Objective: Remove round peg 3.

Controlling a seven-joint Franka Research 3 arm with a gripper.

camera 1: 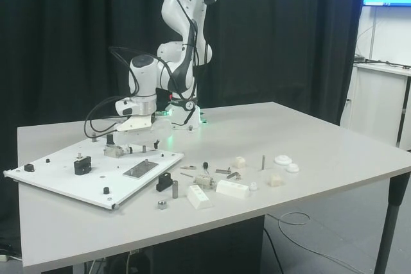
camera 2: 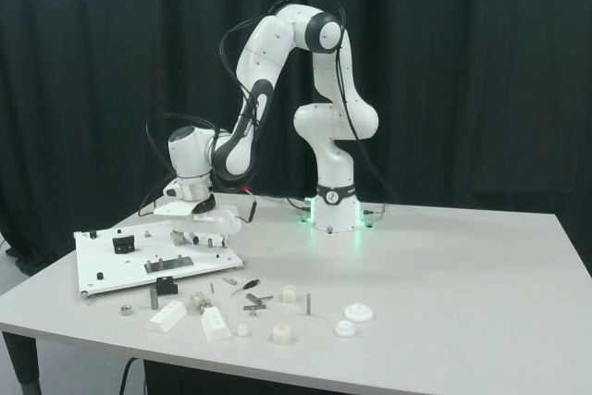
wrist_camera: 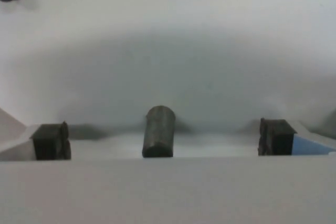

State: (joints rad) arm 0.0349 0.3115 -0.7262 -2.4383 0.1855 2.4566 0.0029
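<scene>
The gripper point(wrist_camera: 163, 140) is held spread above the white board point(camera 1: 58, 174) (far edge), a dark round peg point(wrist_camera: 158, 131) seen upright between its fingers.

White rounded arm point(camera 2: 268, 53) with black cables and a green-lit base point(camera 2: 335, 219).

Wrist view: peg point(wrist_camera: 158, 131) base and lower board hidden behind a white edge
</scene>
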